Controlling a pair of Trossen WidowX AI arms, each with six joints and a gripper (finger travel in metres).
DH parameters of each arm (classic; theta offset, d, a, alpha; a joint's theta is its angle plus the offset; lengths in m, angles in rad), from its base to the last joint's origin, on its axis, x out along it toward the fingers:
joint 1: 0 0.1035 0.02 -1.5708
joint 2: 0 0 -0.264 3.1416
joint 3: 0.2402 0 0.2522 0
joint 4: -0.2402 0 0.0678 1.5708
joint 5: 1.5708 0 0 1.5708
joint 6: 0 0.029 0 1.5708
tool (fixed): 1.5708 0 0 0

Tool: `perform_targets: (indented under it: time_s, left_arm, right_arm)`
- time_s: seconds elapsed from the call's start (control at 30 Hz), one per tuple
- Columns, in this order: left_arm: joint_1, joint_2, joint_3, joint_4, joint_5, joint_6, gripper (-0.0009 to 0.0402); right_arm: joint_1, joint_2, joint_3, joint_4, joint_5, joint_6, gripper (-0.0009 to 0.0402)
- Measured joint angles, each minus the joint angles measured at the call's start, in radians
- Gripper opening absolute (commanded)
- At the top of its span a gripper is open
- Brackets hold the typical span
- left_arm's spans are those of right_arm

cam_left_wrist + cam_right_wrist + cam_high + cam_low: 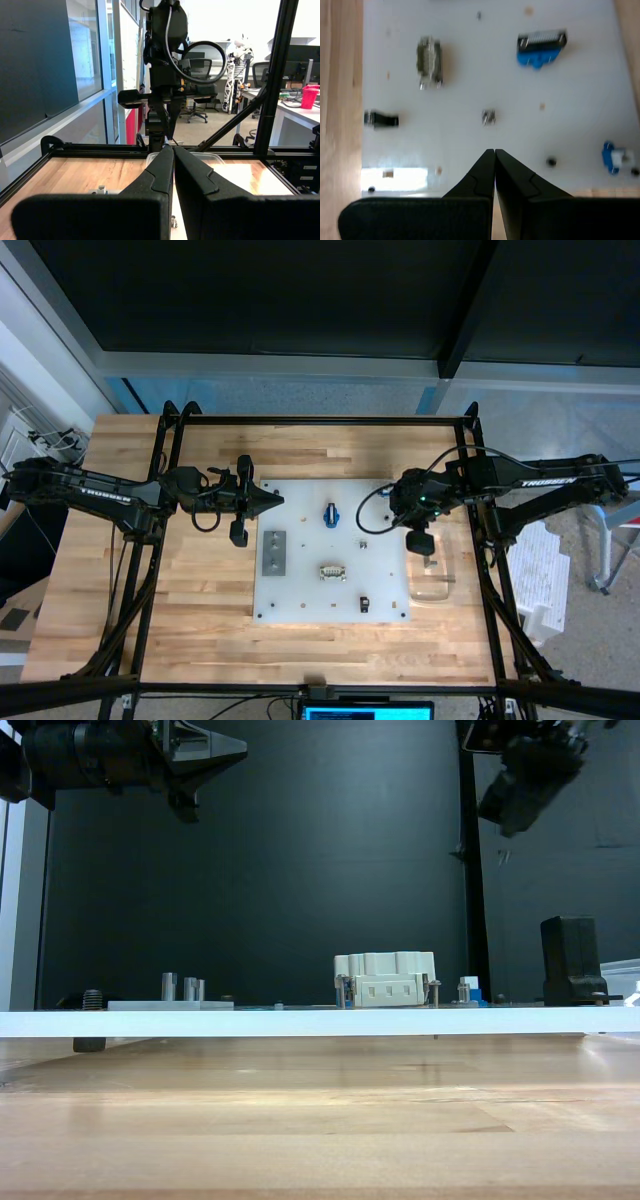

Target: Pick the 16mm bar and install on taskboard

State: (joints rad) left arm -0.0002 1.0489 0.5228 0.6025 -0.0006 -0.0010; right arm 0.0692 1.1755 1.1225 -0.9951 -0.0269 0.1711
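The white taskboard [300,602] [300,1021] [585,100] lies in the middle of the table. On it a dark-grey dot [551,161] shows in the right wrist view; it looks like the 16mm bar seen end-on, standing in the board apart from the fingers. My right gripper [419,543] [499,817] [494,150] hangs high over the board's right edge, shut, with nothing visible between its fingers. Over the board's left edge my left gripper [274,500] [232,755] [173,148] is held up in the air, also shut and empty.
The board carries a grey two-hole block [273,552] [170,1005], a blue part [331,513] [540,48], a silver connector [332,572] [385,980] [430,62] and a small black fitting [366,604] [571,960] [381,119]. A clear plastic tray [433,578] sits right of the board. A black frame rims the table.
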Motion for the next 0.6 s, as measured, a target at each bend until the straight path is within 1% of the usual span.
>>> perform_targets:
  time_s: [0.37,0.43,0.6]
  left_arm:
    - [0.000,0.000,0.000,0.000,0.000,0.000,0.0000]
    - [0.000,0.000,0.000,0.000,0.000,0.000,0.0000]
    - [0.000,0.000,0.000,0.000,0.000,0.000,0.0000]
  right_arm:
    - [0.080,0.000,0.000,-0.199,0.001,0.066,0.0000]
    - [0.100,0.000,0.000,-0.239,0.006,0.079,0.0000]
    - [0.138,0.000,0.000,-0.318,0.008,0.090,0.0000]
